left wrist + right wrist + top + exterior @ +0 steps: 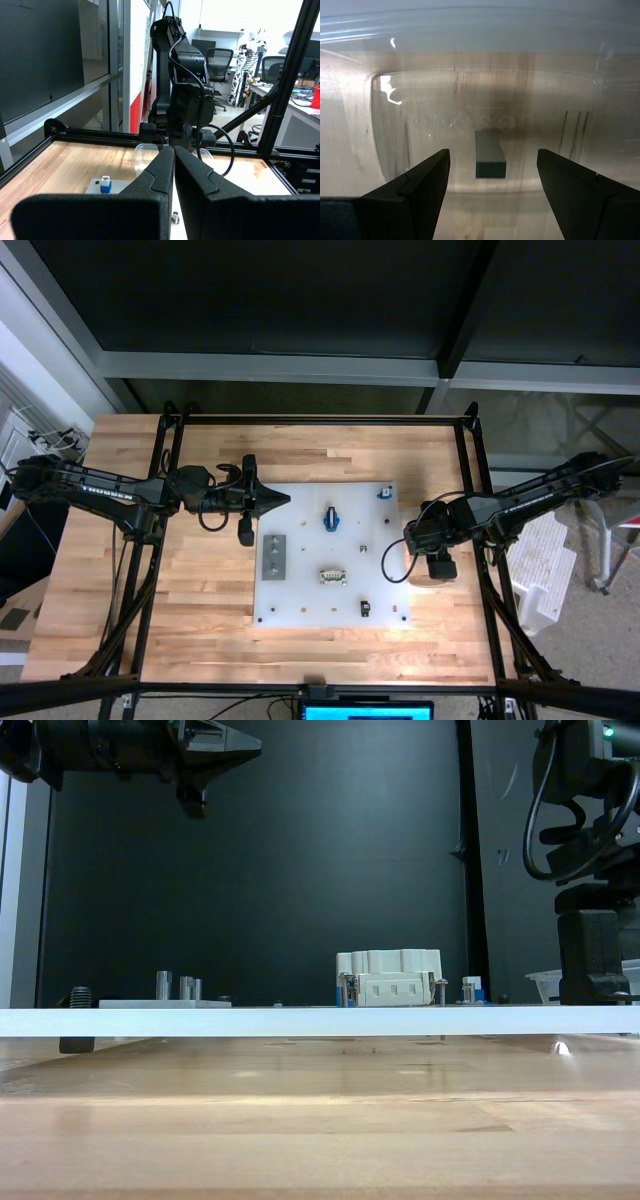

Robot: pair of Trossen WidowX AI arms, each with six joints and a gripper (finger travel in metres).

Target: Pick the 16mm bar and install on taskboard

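**Q:** While you are logging this entry, where is your right gripper (441, 568) sitting?

**A:** I am hanging it right of centre in the high view, just off the right edge of the white taskboard (300, 590). It is pointing down into a clear tub (380, 125) that is standing on the wooden table (150, 570).

**Q:** Fingers?

**A:** I am holding them wide apart, gripping nothing. The 16mm bar (489, 152) is lying flat and free on the tub floor between the two fingers. It is touching neither of them and is clear of any seat on the board.

**Q:** Left side?

**A:** My left gripper (280, 499) is hovering left of centre in the high view, over the board's upper-left corner. In the low view it is showing high in the upper left, well above the board. It is pointing level toward the right arm, and its fingers are pressing together with nothing between them.
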